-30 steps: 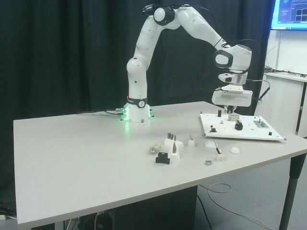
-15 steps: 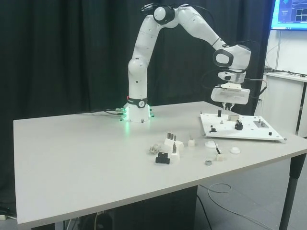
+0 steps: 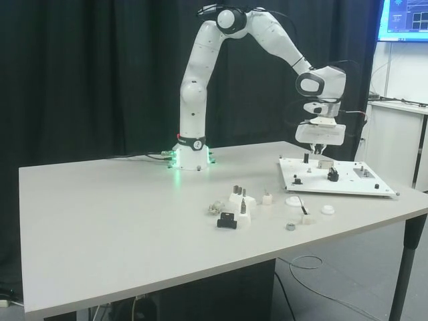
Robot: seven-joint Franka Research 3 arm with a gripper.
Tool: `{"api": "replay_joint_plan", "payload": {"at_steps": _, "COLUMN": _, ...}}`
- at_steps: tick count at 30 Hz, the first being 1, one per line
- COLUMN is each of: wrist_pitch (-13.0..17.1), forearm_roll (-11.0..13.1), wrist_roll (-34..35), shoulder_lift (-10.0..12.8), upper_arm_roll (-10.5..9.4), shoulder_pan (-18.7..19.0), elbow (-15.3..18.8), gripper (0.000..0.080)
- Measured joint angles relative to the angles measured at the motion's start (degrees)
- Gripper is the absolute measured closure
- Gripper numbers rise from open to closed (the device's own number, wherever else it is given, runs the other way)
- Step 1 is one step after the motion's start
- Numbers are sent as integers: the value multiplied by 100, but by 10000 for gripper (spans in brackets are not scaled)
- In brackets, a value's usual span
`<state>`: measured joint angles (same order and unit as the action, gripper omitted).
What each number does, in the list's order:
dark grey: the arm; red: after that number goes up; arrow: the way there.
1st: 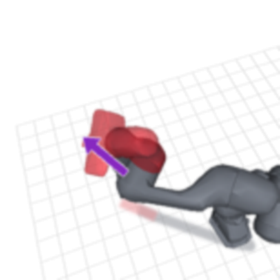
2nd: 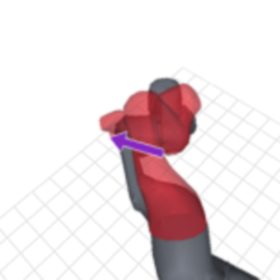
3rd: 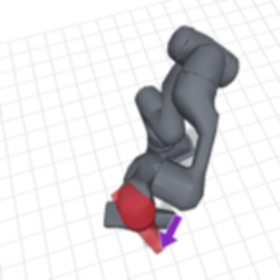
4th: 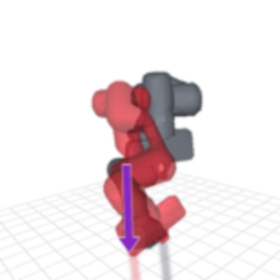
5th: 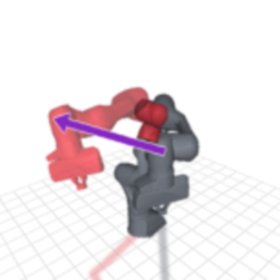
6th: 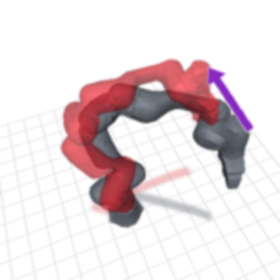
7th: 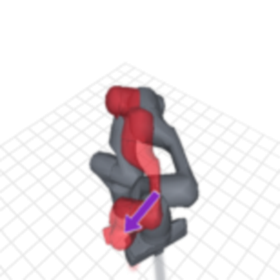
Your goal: Insert BNC.
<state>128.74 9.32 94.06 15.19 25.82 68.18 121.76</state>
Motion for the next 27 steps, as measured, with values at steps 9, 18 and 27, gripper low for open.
{"api": "replay_joint_plan", "payload": {"at_steps": 9, "wrist_pitch": 170, "forearm_roll": -253, "wrist_roll": -435, "shoulder_lift": 0, "upper_arm_roll": 0, "shoulder_pan": 337, "elbow": 149, "gripper": 677}}
{"api": "replay_joint_plan", "payload": {"at_steps": 18, "wrist_pitch": 166, "forearm_roll": -312, "wrist_roll": -1331, "shoulder_lift": -4, "upper_arm_roll": 0, "shoulder_pan": 477, "elbow": 252, "gripper": 677}}
{"api": "replay_joint_plan", "payload": {"at_steps": 27, "wrist_pitch": 154, "forearm_roll": -311, "wrist_roll": -2136, "shoulder_lift": -6, "upper_arm_roll": 3, "shoulder_pan": 503, "elbow": 296, "gripper": 677}}
